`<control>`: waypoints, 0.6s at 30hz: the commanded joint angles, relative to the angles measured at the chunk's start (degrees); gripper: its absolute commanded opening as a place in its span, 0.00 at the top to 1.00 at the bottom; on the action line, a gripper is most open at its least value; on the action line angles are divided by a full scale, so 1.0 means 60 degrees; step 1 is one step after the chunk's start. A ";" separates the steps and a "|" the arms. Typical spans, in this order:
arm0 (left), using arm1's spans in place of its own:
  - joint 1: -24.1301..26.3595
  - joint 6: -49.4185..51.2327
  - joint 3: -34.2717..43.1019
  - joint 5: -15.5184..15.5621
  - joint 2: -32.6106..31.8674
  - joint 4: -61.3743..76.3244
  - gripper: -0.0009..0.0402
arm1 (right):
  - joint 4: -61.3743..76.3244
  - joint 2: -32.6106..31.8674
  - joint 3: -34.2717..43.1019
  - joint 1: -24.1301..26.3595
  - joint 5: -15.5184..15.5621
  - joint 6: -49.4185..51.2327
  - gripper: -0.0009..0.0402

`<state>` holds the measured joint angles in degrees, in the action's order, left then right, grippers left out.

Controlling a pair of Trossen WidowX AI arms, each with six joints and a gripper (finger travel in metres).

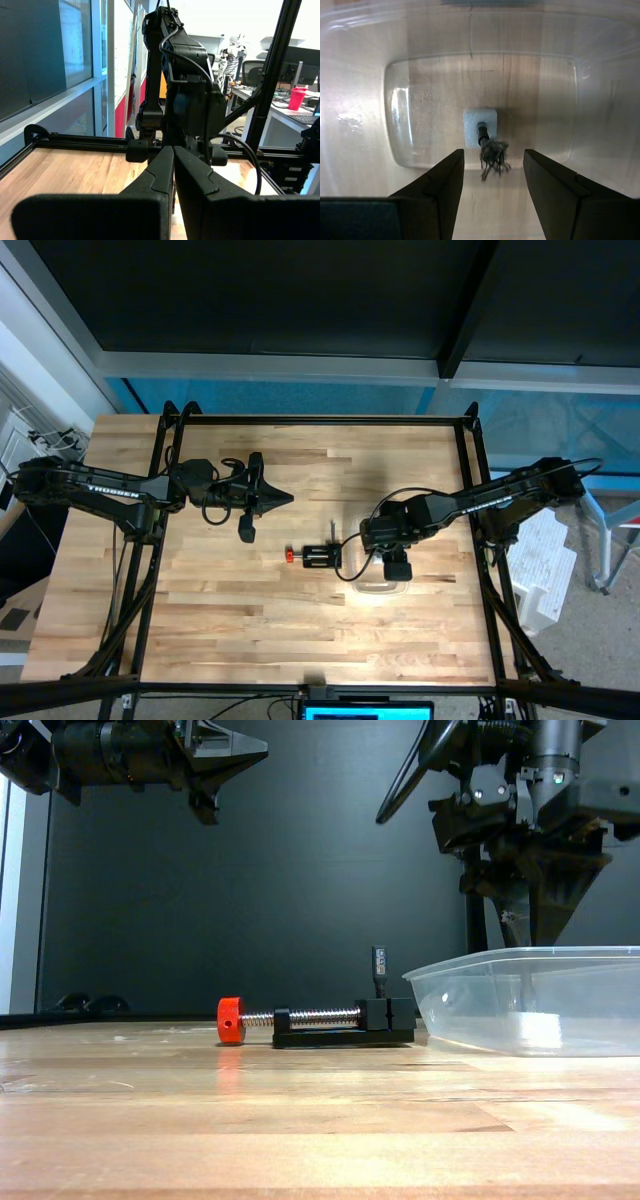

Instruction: Pick the usb-c connector and install on the hub

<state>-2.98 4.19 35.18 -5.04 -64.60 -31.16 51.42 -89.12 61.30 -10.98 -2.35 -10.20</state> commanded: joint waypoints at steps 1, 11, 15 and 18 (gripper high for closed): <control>-0.0004 0.0000 0.0004 -0.0004 0.0000 -0.0004 0.98 | -0.0193 -0.0266 -0.0004 -0.0047 0.0015 0.0015 0.57; -0.0004 0.0000 0.0004 -0.0004 0.0000 -0.0004 0.98 | -0.0528 -0.0805 -0.0036 -0.0080 0.0069 0.0106 0.66; 0.0000 0.0000 0.0004 -0.0004 0.0000 -0.0004 0.98 | -0.0754 -0.0809 -0.0219 -0.0095 0.0073 0.0095 0.70; -0.0004 0.0000 0.0004 -0.0004 0.0000 -0.0004 0.98 | -0.0871 -0.0809 -0.0331 -0.0106 0.0069 0.0073 0.72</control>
<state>-2.98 4.21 35.20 -5.04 -64.60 -31.18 46.59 -94.00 59.48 -11.60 -1.93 -9.61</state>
